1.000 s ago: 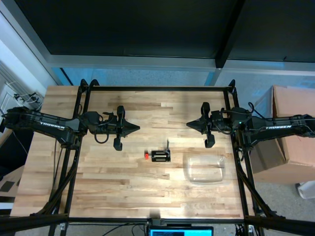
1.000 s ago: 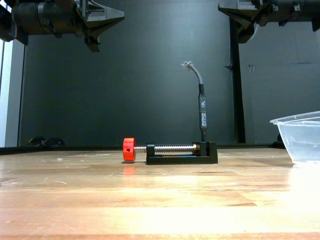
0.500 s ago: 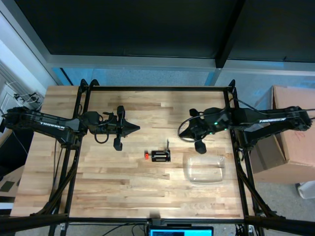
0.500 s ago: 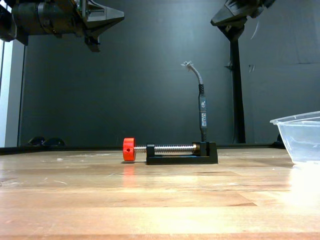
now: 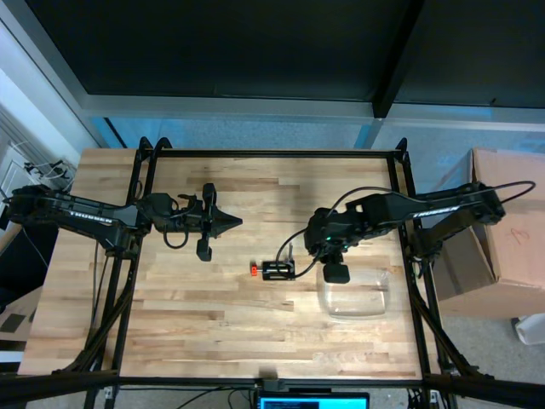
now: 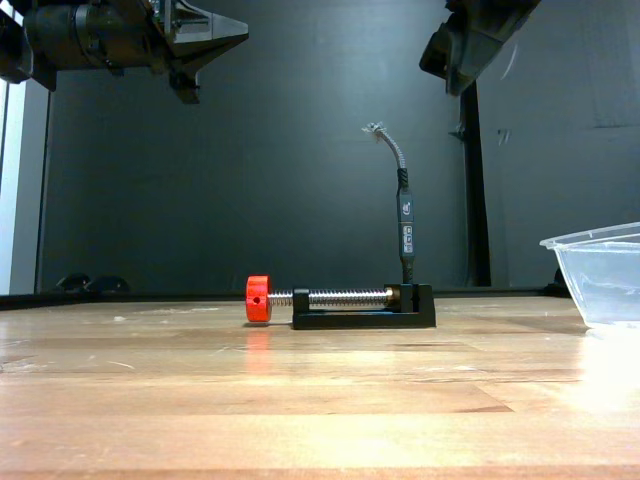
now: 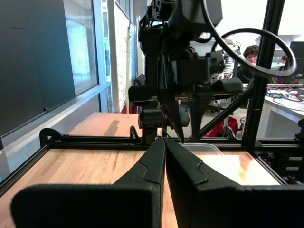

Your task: Remove the USB-C connector from the USB-C receptacle and place in the container

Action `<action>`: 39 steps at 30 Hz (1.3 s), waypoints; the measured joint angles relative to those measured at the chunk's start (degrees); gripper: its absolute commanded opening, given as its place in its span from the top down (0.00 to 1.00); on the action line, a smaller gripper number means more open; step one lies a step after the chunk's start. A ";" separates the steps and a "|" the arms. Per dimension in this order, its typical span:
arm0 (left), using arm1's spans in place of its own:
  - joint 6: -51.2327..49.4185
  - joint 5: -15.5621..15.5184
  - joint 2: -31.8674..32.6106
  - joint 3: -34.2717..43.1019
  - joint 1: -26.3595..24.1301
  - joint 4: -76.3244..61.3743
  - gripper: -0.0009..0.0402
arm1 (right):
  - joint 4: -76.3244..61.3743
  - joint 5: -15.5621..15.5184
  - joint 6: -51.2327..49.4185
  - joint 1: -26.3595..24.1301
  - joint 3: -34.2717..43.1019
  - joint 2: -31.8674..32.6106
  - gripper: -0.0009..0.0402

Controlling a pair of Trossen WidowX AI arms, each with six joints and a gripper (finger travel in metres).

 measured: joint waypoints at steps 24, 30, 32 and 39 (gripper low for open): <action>0.00 0.02 0.00 0.02 0.00 0.00 0.98 | -4.33 1.62 1.07 0.59 6.29 7.34 0.48; 0.02 0.00 0.00 0.00 0.00 0.00 0.98 | -4.13 1.62 1.07 0.79 6.23 8.83 0.48; 0.02 0.02 0.00 0.00 0.00 0.00 0.98 | -4.02 1.62 1.11 0.85 6.23 9.53 0.48; 0.02 0.00 0.00 0.02 0.00 0.00 0.98 | -3.67 1.60 1.44 1.79 6.23 11.47 0.48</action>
